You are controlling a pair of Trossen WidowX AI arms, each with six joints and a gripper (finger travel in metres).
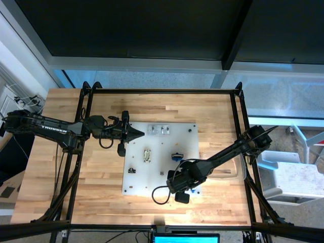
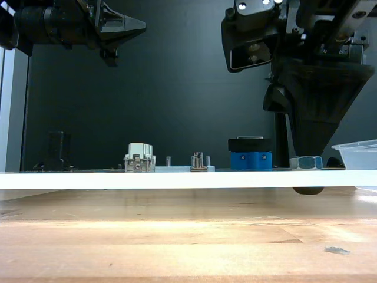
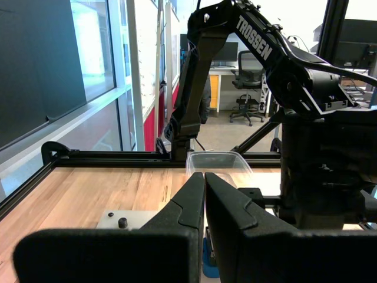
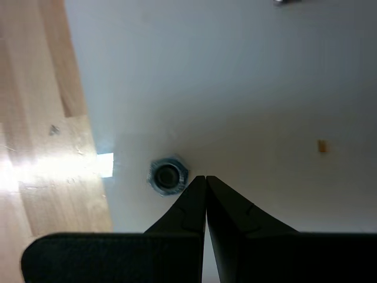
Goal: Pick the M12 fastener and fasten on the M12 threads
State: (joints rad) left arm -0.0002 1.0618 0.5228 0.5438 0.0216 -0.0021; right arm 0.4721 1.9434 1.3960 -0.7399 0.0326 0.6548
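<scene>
Fingers (image 4: 235, 224) of my right gripper (image 4: 206, 178) are pressed together with nothing between them, tips pointing down at the white board (image 4: 247, 88) near its near right edge. Just beside those tips the small silver nut (image 4: 168, 175) lies flat against the board. Its centre hole looks dark, and I cannot tell whether that is the stud. From counter height the nut sits at board level directly under my right fingers, in front of the clear container (image 2: 356, 154), with a black-and-blue block (image 2: 250, 154) standing on the board to its left. From above, my own wrist hides the nut. My left gripper (image 3: 204, 180) hangs high over the board's far left edge, well apart from the nut, its fingers likewise closed on nothing. White letters reading TROSSEN (image 3: 256, 38) run along my right arm (image 3: 194, 88), and the same word shows on my left arm (image 1: 53, 129). The board rests on the wooden counter (image 1: 76, 202).
</scene>
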